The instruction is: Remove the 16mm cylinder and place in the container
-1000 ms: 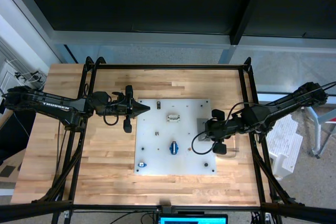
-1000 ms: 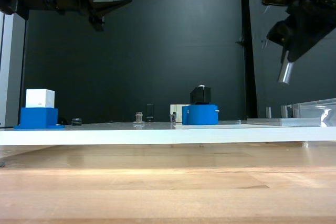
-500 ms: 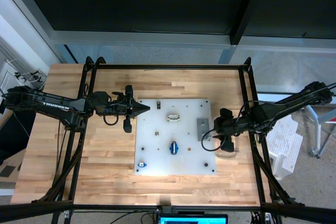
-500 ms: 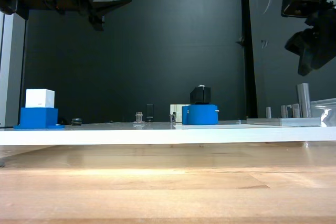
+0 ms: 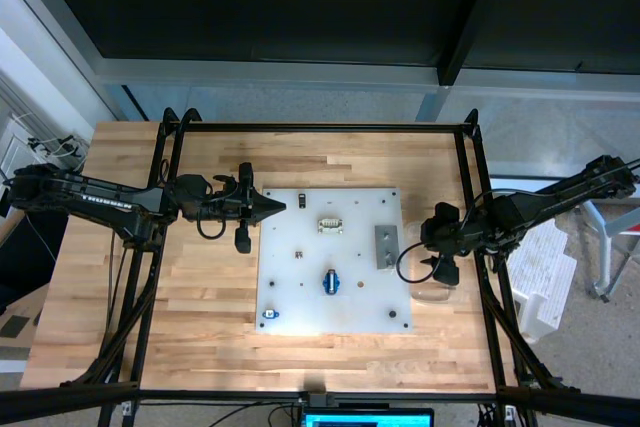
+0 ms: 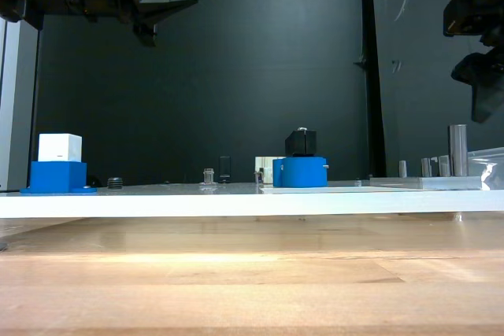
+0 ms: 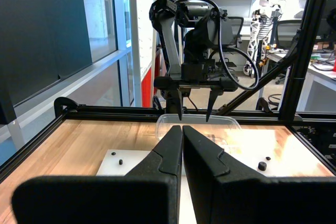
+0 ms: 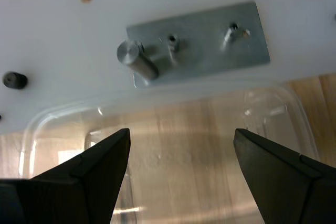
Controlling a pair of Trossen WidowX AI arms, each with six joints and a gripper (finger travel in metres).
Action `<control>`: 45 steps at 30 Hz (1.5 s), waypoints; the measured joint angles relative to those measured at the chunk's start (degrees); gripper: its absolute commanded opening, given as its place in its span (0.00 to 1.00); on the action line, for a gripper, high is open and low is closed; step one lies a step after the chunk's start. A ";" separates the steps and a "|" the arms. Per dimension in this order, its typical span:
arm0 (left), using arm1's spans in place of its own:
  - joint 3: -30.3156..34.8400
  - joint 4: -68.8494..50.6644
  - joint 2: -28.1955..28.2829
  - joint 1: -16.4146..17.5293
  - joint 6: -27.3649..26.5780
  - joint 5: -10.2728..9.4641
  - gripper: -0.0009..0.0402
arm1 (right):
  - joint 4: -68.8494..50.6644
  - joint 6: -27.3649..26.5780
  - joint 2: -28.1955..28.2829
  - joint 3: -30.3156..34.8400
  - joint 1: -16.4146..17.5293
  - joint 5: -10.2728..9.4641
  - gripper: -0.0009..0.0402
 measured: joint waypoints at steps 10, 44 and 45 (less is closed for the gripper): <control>0.02 0.00 0.00 0.00 0.00 0.00 0.02 | 0.15 2.62 3.98 0.00 0.33 -0.98 0.62; 0.02 0.00 0.00 0.00 0.00 0.00 0.02 | 1.77 4.70 18.73 9.51 0.48 -3.54 0.60; 0.02 0.02 0.00 0.00 0.00 0.00 0.02 | 1.77 4.70 18.82 9.51 0.48 -3.54 0.60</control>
